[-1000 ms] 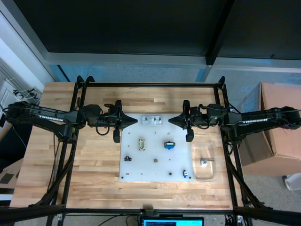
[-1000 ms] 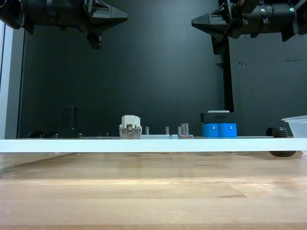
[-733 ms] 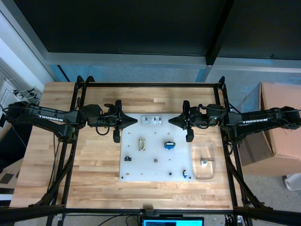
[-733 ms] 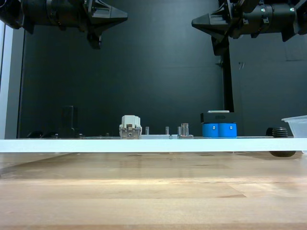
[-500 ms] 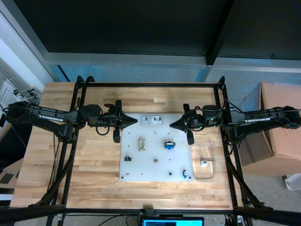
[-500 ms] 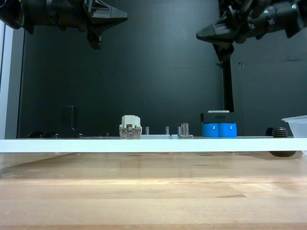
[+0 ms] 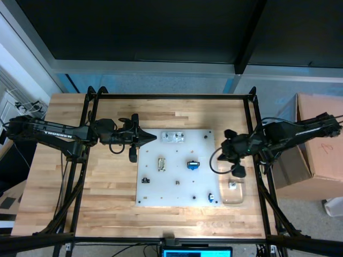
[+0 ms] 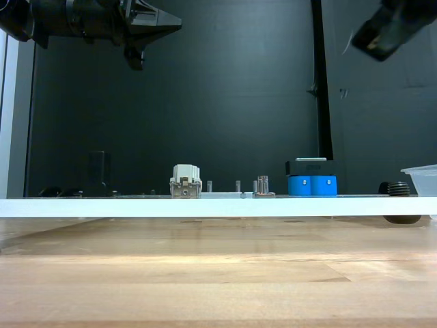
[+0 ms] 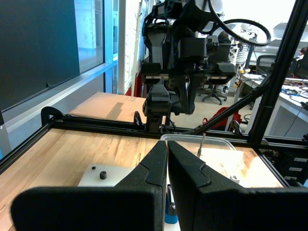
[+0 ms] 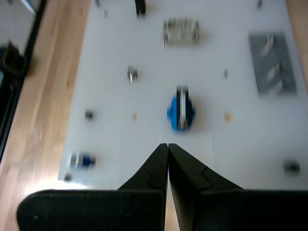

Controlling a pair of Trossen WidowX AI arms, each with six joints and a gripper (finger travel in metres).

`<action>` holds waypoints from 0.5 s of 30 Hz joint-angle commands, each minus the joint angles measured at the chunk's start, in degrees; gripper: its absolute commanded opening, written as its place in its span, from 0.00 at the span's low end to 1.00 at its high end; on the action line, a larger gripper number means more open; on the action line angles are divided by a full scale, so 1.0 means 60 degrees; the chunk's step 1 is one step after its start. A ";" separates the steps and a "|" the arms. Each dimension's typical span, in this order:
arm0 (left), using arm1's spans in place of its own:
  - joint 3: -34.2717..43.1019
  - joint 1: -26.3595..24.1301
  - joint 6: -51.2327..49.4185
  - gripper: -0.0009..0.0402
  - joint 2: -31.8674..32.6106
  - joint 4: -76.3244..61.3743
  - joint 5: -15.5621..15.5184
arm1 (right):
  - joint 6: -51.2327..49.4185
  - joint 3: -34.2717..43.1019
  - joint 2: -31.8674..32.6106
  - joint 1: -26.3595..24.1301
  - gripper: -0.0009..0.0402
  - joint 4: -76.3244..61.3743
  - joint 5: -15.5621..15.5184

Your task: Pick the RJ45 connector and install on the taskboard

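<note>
The RJ45 connector [image 7: 232,186] is a small pale part lying free inside a clear bin [image 7: 239,198], right of the white taskboard [image 7: 161,187]. It is clear of the board and in no gripper. My right gripper [image 7: 215,156] hangs shut and empty over the board's right edge, tilted down, behind and left of the bin. In the right wrist view its shut fingers [image 10: 168,145] point at the board [image 10: 216,43], just short of a blue part [image 10: 181,113]. High over the board's far left corner, my left gripper [image 7: 154,137] is shut and empty, its tips [image 9: 167,144] together.
The board carries a beige connector [image 7: 161,164], a blue part [image 7: 193,165], a silver plate [image 7: 172,137] and a small blue fitting [image 7: 211,198]. A black frame [image 7: 171,97] rims the wooden table. A cardboard box [image 7: 316,144] stands off the table's right.
My right arm has swung right and towards the near edge, its gripper tipping down over the board's right edge. The left arm and the RJ45 connector have not moved.
</note>
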 commanded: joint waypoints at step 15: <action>0.0004 0.0004 0.0000 0.02 0.0000 0.0004 0.0000 | 0.3679 0.0375 0.0160 0.3122 0.02 -0.2419 0.0007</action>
